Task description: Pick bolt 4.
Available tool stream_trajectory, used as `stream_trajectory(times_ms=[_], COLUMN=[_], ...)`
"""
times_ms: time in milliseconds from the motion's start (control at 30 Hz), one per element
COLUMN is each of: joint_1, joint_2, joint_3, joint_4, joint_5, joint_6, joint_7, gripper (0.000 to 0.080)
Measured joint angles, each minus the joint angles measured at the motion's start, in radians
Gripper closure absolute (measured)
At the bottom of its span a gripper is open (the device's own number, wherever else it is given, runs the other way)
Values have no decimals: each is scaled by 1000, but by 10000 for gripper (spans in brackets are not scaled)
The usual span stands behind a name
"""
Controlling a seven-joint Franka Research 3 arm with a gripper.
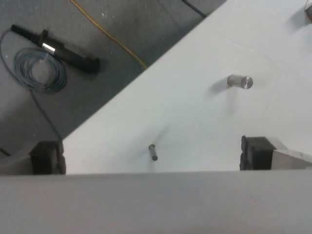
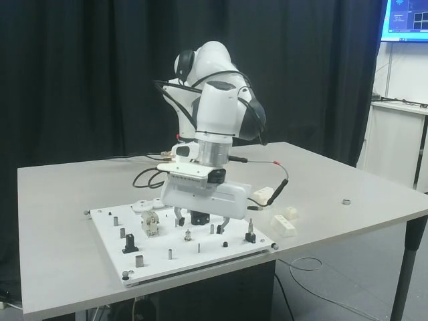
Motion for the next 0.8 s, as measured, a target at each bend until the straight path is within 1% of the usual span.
stream_trajectory(times_ms=[600,800], joint_1=[6,11], joint_2=[-1,-1], joint_3=[1,1], joint_4=[13,24], joint_5=[9,10], joint_6=[-2,-12], joint_7=[0,0], gripper=[3,3])
